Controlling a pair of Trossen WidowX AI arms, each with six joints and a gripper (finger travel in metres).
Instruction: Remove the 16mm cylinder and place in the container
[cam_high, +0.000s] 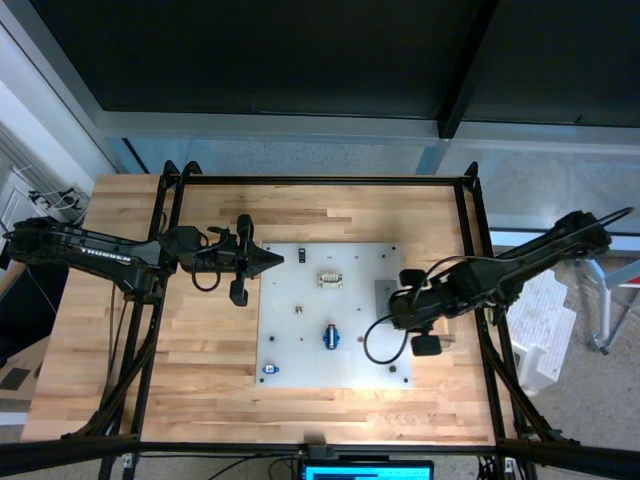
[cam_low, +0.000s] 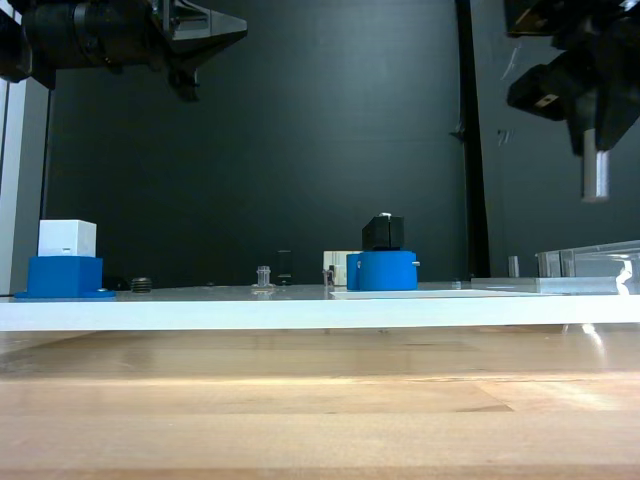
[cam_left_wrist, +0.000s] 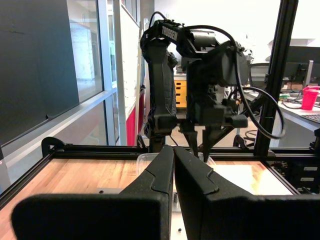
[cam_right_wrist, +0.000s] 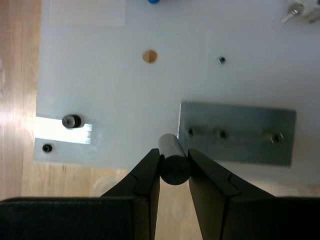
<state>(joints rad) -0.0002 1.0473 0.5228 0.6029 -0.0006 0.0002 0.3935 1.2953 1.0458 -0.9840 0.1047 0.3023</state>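
Between the fingers of the right claw (cam_right_wrist: 173, 156) sits the small dark metal peg (cam_right_wrist: 175, 169), pinched at its sides with its round end facing the wrist camera. Seen from the low view, the peg hangs upright under the claw, high above the white board (cam_low: 300, 310). The clear plastic tub (cam_low: 590, 262) stands at board level beneath it, though I cannot tell whether the peg is straight over the tub. Just past the fingertips in the right wrist view, a flat grey metal block (cam_right_wrist: 235, 132) with three screws lies on the board. A small round wood-coloured hole (cam_right_wrist: 149, 56) shows farther off. Near the middle of the board stands a blue round part (cam_low: 385, 270) with a black top, and at the board's left end a blue base carries a white cube (cam_low: 66, 238). Over the left edge of the board the left claw (cam_left_wrist: 173, 148) hangs raised, its fingers pressed together with nothing between them, pointing across toward the right arm. Under the board is a wooden table (cam_high: 180, 340).
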